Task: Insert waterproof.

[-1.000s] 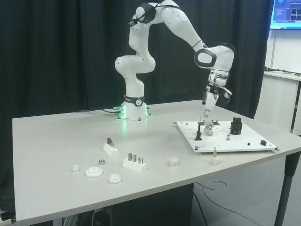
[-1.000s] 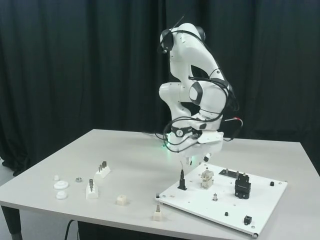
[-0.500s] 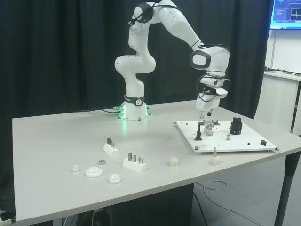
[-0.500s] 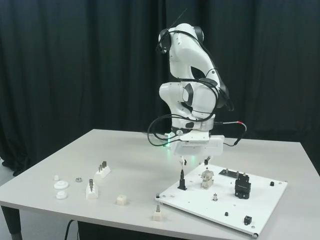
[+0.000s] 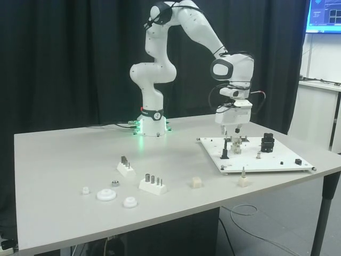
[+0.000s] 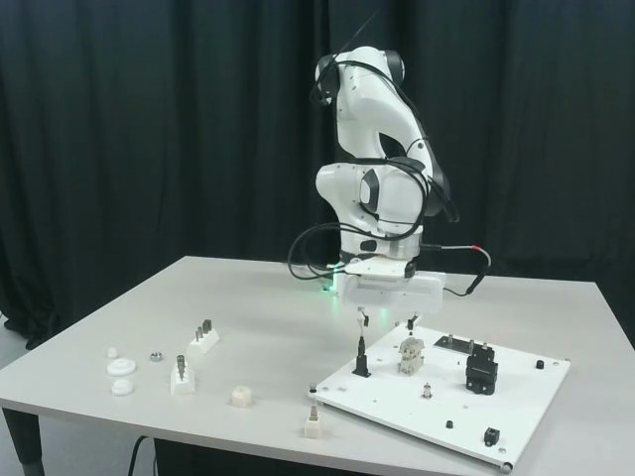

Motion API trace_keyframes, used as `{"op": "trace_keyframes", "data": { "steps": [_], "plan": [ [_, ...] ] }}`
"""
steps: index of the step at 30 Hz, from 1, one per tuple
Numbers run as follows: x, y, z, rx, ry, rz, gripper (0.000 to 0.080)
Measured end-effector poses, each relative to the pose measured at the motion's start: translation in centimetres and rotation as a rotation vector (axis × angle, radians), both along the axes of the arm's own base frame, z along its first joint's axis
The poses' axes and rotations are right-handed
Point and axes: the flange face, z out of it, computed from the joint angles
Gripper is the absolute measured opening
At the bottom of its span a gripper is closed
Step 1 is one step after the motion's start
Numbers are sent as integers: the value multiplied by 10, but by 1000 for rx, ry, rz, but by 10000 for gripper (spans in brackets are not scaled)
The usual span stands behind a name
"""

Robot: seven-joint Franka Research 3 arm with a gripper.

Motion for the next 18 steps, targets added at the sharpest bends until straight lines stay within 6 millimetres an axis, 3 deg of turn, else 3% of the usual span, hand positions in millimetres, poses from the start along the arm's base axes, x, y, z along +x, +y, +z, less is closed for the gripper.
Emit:
{"op": "trace_keyframes", "data": {
  "steps": [18],
  "plan": [
    [-20, 0, -11, 31, -62, -45, 800]
  ]
}}
